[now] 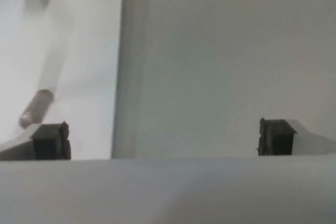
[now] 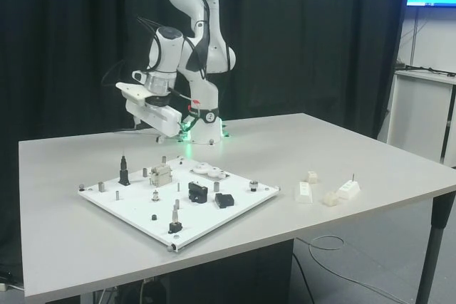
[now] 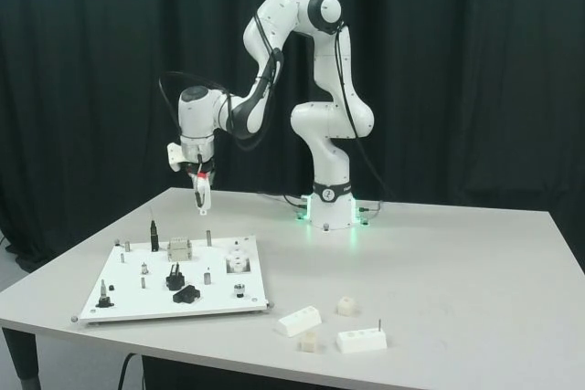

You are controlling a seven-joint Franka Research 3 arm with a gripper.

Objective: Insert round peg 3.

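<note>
My gripper is open, its black fingertips far apart with nothing between them. It hangs above the far edge of the white board, and is also seen in the two room views as gripper and gripper. Several short grey round pegs stand upright on the board; I cannot tell which is peg 3. One grey peg shows close to one fingertip in the wrist view. Below the gripper stands a grey peg, the same peg. Under the gripper the board's edge meets the grey table.
The board also carries black parts, a tall black-based post and a white gear piece. Loose white blocks lie on the table beside it, one with a thin pin. The arm's base stands behind, lit green.
</note>
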